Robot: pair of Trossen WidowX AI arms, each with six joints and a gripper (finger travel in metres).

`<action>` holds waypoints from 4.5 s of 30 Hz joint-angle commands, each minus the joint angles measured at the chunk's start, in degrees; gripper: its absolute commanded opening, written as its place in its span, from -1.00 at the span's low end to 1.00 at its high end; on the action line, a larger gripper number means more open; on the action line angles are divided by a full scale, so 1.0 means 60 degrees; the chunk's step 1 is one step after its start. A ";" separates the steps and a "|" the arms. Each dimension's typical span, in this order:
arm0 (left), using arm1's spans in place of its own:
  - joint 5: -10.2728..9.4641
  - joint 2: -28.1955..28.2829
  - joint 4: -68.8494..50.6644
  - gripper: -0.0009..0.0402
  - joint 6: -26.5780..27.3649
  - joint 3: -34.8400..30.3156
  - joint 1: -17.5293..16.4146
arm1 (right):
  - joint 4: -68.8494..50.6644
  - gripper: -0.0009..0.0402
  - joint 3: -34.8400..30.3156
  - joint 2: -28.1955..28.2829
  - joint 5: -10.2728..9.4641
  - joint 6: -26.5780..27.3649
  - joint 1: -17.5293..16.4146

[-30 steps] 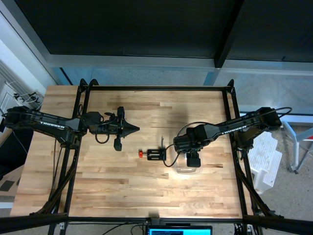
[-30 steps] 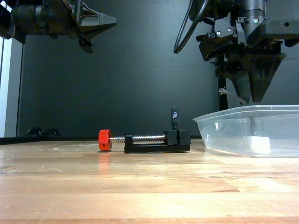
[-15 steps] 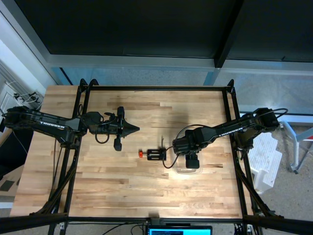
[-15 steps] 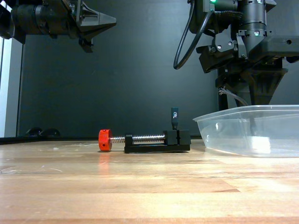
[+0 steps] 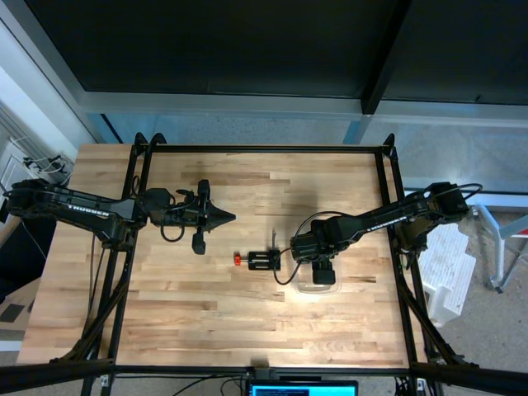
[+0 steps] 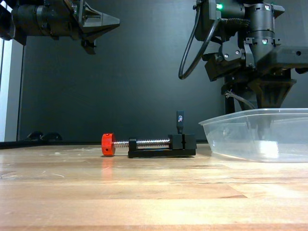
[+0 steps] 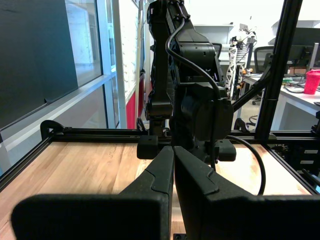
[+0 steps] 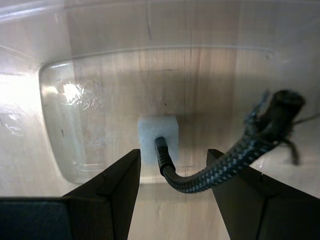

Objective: Pick the USB-C connector and install on taskboard

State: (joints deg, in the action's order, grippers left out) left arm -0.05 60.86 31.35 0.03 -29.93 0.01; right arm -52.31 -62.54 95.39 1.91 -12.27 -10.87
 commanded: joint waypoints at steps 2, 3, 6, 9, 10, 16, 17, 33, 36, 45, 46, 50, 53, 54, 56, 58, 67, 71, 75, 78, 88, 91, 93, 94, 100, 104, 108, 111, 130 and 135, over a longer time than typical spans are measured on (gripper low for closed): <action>0.0004 0.0000 0.0004 -0.96 0.0000 -0.0004 0.0000 | 0.0106 -0.17 0.0109 0.0000 -0.0007 -0.0015 0.0000; 0.0004 0.0000 0.0004 -0.96 0.0000 -0.0004 0.0000 | 0.0109 -0.19 0.0117 0.0000 -0.0007 -0.0015 0.0000; 0.0004 0.0000 0.0004 -0.96 0.0000 -0.0004 -0.0004 | 0.0117 -0.25 0.0124 0.0000 -0.0007 -0.0004 0.0000; 0.0004 0.0000 0.0004 -0.96 0.0000 -0.0004 -0.0004 | 0.0146 -0.31 0.0153 -0.0007 -0.0004 0.0029 0.0000; 0.0004 0.0000 0.0004 -0.96 0.0000 -0.0004 -0.0004 | 0.0164 -0.33 0.0153 -0.0007 -0.0007 0.0040 0.0004; 0.0004 0.0000 0.0004 -0.96 0.0000 -0.0004 0.0000 | 0.0248 -0.43 0.0153 -0.0011 -0.0011 0.0120 0.0004; 0.0004 0.0000 0.0004 -0.96 0.0000 -0.0004 0.0000 | 0.0248 -0.44 0.0153 -0.0011 -0.0011 0.0127 0.0004; 0.0004 0.0000 0.0004 -0.96 0.0000 -0.0004 0.0000 | 0.0200 -0.78 0.0157 -0.0025 -0.0084 0.0131 0.0004; 0.0004 0.0000 0.0004 -0.96 0.0000 -0.0004 0.0000 | 0.0204 -0.84 0.0160 -0.0025 -0.0087 0.0135 0.0004; 0.0004 0.0000 0.0004 -0.96 0.0000 -0.0004 -0.0004 | 0.0193 -0.96 0.0186 -0.0076 -0.0259 0.0138 0.0000; 0.0004 0.0000 0.0004 -0.96 0.0000 -0.0004 -0.0004 | 0.0193 -0.96 0.0189 -0.0091 -0.0255 0.0160 0.0000; 0.0004 0.0000 0.0004 -0.96 0.0000 -0.0004 -0.0004 | 0.0131 -0.96 0.0189 -0.0211 -0.0248 0.0211 0.0004; 0.0004 0.0000 0.0004 -0.96 0.0000 -0.0004 -0.0004 | 0.0095 -0.96 0.0182 -0.0350 -0.0248 0.0211 0.0004; 0.0004 0.0000 0.0004 -0.96 0.0000 -0.0004 -0.0004 | 0.0087 -0.96 0.0182 -0.0401 -0.0248 0.0211 0.0004; 0.0004 0.0000 0.0004 -0.96 0.0000 -0.0004 0.0000 | 0.0066 -0.96 0.0182 -0.0554 -0.0251 0.0200 0.0004; 0.0004 0.0000 0.0004 -0.96 0.0000 -0.0004 -0.0004 | -0.0073 -0.96 0.0113 -0.0703 -0.0251 0.0200 0.0004; 0.0004 0.0000 0.0004 -0.96 0.0000 -0.0004 -0.0004 | -0.1453 -0.96 -0.1049 -0.1253 -0.0142 0.0208 0.0022; 0.0004 0.0000 0.0004 -0.96 0.0000 -0.0004 -0.0004 | -0.1902 -0.96 -0.1417 -0.1450 -0.0080 0.0204 0.0022; 0.0004 0.0000 0.0004 -0.96 0.0000 -0.0004 -0.0004 | -0.2157 -0.96 -0.1632 -0.1530 0.0007 0.0200 0.0022; 0.0004 0.0000 0.0004 -0.96 0.0000 -0.0004 0.0000 | -0.2167 -0.96 -0.1650 -0.1574 0.0007 0.0200 0.0022; 0.0004 0.0000 0.0004 -0.96 0.0000 -0.0004 0.0000 | -0.1880 -0.96 -0.1650 -0.1577 0.0011 0.0157 0.0106; 0.0004 0.0000 0.0004 -0.96 0.0000 -0.0004 -0.0004 | -0.1625 -0.96 -0.1701 -0.1315 0.0113 0.0113 0.0175; 0.0004 0.0000 0.0004 -0.96 0.0000 -0.0004 0.0000 | -0.1603 -0.96 -0.1861 -0.1056 0.0131 0.0113 0.0277; 0.0004 0.0000 0.0004 -0.96 0.0000 -0.0004 0.0000 | -0.1606 -0.96 -0.1985 -0.0940 0.0262 0.0109 0.0295; 0.0004 0.0000 0.0004 -0.96 0.0000 -0.0004 0.0000 | -0.1909 -0.96 -0.3093 -0.0015 0.0357 0.0127 0.0357; 0.0004 0.0000 0.0004 -0.96 0.0000 -0.0004 0.0000 | -0.1967 -0.96 -0.3716 0.0601 0.0353 0.0124 0.0361; 0.0004 0.0000 0.0004 -0.96 0.0000 -0.0004 0.0000 | -0.2098 -0.96 -0.4386 0.1140 0.0368 0.0087 0.0372; 0.0004 0.0000 0.0004 -0.96 0.0000 -0.0004 0.0000 | -0.2441 -0.96 -0.4976 0.1577 0.0546 0.0106 0.0372; 0.0004 0.0000 0.0004 -0.96 0.0000 -0.0004 -0.0004 | -0.2353 -0.96 -0.6335 0.2783 0.0535 0.0076 0.0368; 0.0004 0.0000 0.0004 -0.96 0.0000 -0.0004 -0.0004 | -0.2535 -0.96 -0.6790 0.3162 0.0605 0.0120 0.0350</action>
State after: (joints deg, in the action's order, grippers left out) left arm -0.03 60.84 31.38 0.03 -29.95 0.01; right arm -67.40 -102.83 114.08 5.19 -11.66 -8.71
